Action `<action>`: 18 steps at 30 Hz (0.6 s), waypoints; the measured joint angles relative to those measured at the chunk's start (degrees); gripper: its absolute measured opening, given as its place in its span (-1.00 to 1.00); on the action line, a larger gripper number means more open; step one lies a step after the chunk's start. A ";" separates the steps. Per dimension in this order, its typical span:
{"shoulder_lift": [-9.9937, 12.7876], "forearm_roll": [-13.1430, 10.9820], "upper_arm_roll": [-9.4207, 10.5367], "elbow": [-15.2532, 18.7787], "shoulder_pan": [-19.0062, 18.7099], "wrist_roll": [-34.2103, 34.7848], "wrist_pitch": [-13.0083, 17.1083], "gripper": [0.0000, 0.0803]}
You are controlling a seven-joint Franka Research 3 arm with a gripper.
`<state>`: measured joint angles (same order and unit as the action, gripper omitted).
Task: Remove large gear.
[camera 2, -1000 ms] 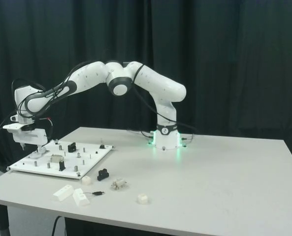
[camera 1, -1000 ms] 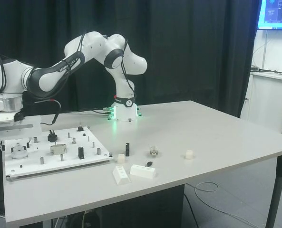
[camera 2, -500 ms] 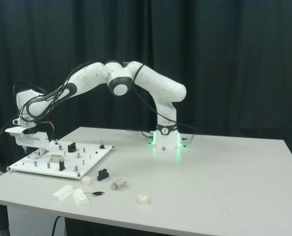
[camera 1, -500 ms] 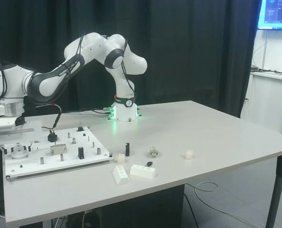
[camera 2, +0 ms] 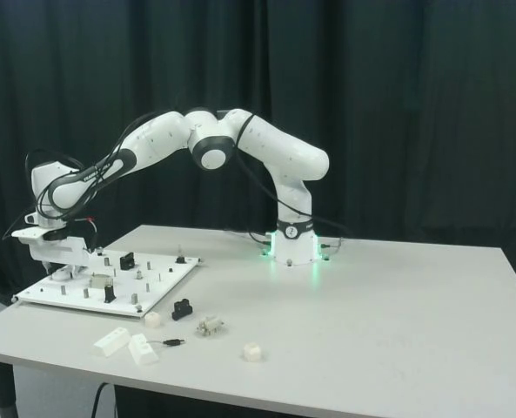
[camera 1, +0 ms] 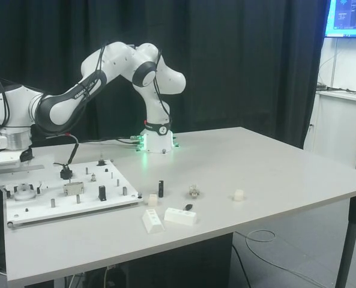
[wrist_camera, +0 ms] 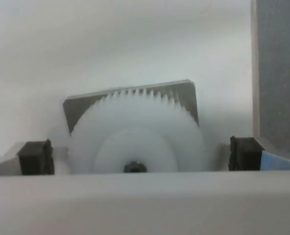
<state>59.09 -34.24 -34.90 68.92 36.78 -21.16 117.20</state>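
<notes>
The large gear [wrist_camera: 135, 142] is white and toothed, with a dark hole at its hub, and it sits against a grey plate [wrist_camera: 181, 95]. My gripper [wrist_camera: 140, 155] is open. One black fingertip [wrist_camera: 34, 156] stands on each side of the gear, with a small gap to its teeth. In the first room view the gear [camera 1: 25, 191] lies at the far left end of the white board [camera 1: 75, 204], and the gripper [camera 1: 12, 178] hangs just over it. The second room view shows the gripper [camera 2: 53, 259] low over the board [camera 2: 153, 283].
Several pegs and small black and grey parts stand on the board. Off the board lie two white blocks [camera 1: 165, 217], a black piece [camera 1: 161, 188], a small metal part [camera 1: 194, 191] and a white cylinder [camera 1: 239, 195]. The arm's base [camera 1: 155, 141] is at the back.
The hand has come down toward the left end of the board, over the large gear. The loose parts on the table have not moved.
</notes>
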 joint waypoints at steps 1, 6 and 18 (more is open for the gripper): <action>0.00 0.00 0.00 0.08 -0.02 0.00 0.11 0.99; 0.00 0.00 0.00 0.34 -0.08 0.03 0.32 0.99; -0.03 0.05 -0.07 0.73 -0.33 0.10 0.35 0.49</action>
<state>59.06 -34.20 -34.97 69.65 36.44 -21.06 117.54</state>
